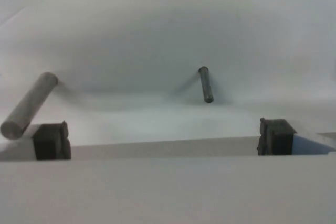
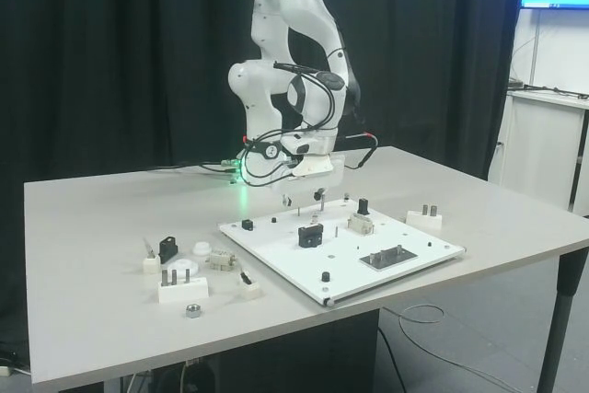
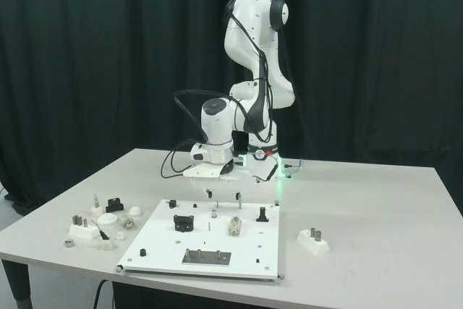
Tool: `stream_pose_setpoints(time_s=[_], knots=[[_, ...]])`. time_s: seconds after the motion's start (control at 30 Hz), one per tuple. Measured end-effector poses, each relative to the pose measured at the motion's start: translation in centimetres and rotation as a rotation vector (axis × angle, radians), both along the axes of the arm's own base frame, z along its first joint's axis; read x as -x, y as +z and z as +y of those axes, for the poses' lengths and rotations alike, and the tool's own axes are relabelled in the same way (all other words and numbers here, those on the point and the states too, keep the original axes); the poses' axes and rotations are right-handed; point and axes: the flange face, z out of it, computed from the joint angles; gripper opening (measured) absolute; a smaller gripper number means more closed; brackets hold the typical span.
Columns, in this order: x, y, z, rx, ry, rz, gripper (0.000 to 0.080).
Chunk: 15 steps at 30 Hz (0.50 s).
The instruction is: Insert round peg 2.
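The claw (image 1: 163, 138) hangs spread wide with nothing between its fingers, low over the far edge of the white board (image 2: 405, 264), probably so it can drop around a peg. Two grey pegs stand upright on the board ahead of it: a thin peg (image 1: 205, 84) and, off to one side, a thicker peg (image 1: 29, 106). I cannot tell which is round peg 2, though the thin one sits nearer the claw's middle line.
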Motion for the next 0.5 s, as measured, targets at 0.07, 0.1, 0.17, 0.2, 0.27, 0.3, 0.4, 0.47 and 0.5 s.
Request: stream_pose_setpoints(time_s=[0.07, 0.1, 0.17, 0.2, 0.27, 0.3, 0.4, 0.47, 0.5], knots=[[-0.01, 0.03, -0.03, 0.0, 0.0, -0.001, 0.08], [-0.03, 0.06, -0.04, -0.001, 0.001, -0.001, 0.08], [-0.08, 0.13, -0.06, -0.001, 0.002, -0.004, 0.08], [-0.1, 0.19, -0.06, -0.002, 0.002, -0.005, 0.08], [-0.14, 0.29, -0.06, -0.003, 0.003, -0.006, 0.08], [-0.15, 0.35, -0.06, -0.004, 0.004, -0.007, 0.08], [-0.19, 0.6, -0.05, -0.007, 0.006, -0.009, 0.08], [-0.22, 0.8, -0.05, -0.01, 0.009, -0.011, 0.08], [-0.23, 0.9, -0.05, -0.011, 0.011, -0.013, 0.08]])
